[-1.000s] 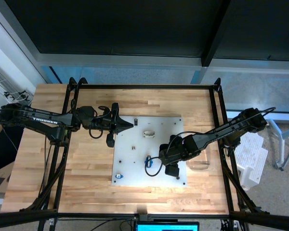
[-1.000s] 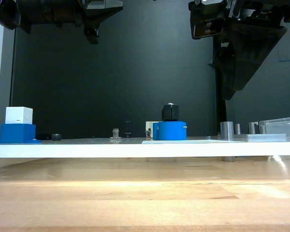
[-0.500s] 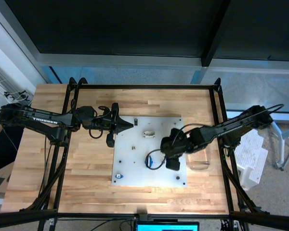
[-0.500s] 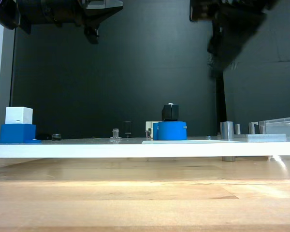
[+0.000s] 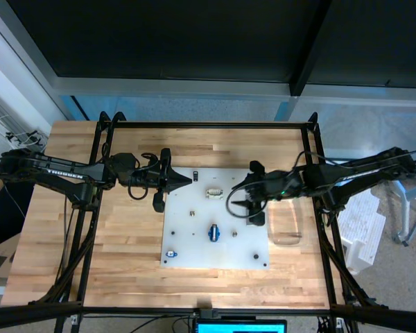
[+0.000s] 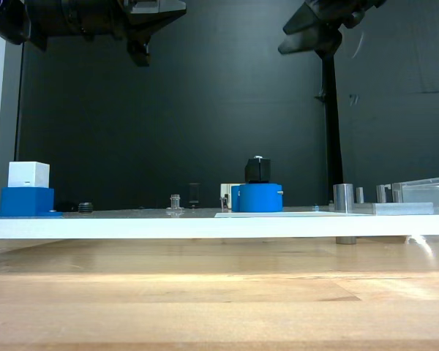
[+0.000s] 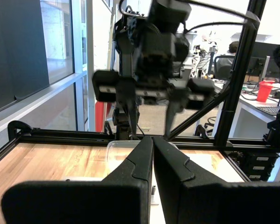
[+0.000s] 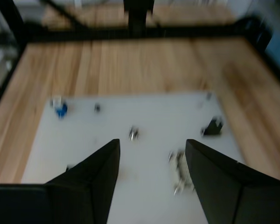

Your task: Pick the 16mm cylinder and install on the taskboard

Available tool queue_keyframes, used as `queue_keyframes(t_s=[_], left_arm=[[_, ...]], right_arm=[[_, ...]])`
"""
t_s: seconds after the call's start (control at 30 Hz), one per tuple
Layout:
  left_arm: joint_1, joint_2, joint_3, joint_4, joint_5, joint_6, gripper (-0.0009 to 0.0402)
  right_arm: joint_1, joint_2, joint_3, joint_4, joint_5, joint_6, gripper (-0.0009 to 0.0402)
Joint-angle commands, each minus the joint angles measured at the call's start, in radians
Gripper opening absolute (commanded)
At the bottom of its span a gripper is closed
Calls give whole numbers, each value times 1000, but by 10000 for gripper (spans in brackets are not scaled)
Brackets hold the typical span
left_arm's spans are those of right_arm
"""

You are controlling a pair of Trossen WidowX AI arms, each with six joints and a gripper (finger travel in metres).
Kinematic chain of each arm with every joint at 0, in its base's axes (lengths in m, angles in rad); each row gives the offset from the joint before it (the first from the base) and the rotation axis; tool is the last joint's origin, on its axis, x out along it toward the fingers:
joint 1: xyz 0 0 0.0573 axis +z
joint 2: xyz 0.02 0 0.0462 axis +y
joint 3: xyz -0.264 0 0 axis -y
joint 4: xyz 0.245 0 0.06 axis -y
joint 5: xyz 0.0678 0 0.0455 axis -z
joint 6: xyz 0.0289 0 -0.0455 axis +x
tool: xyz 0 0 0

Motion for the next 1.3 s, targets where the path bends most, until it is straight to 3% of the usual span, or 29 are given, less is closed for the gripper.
queue_keyframes(t_s=[0.03,0.23,0.37,0.43,0.7,0.8,1.3], left_arm=[[0,0,0,0,0,0,0],[0,0,0,0,0,0,0],[0,0,0,0,0,0,0],[0,0,0,0,0,0,0],[0,0,0,0,0,0,0],[0,0,0,0,0,0,0],[0,0,0,0,0,0,0]], right_arm=[[-18,-74,-76,125,-8,-45,164],[-58,-193,-201,309,-18,-103,123],[-106,-249,-271,440,-115,-105,91],[-130,-270,-311,520,-142,-105,74],[-167,-294,-414,657,-167,-105,-4],[-166,-294,-425,657,-197,-102,3],[-164,-294,-423,665,-200,-105,0]])
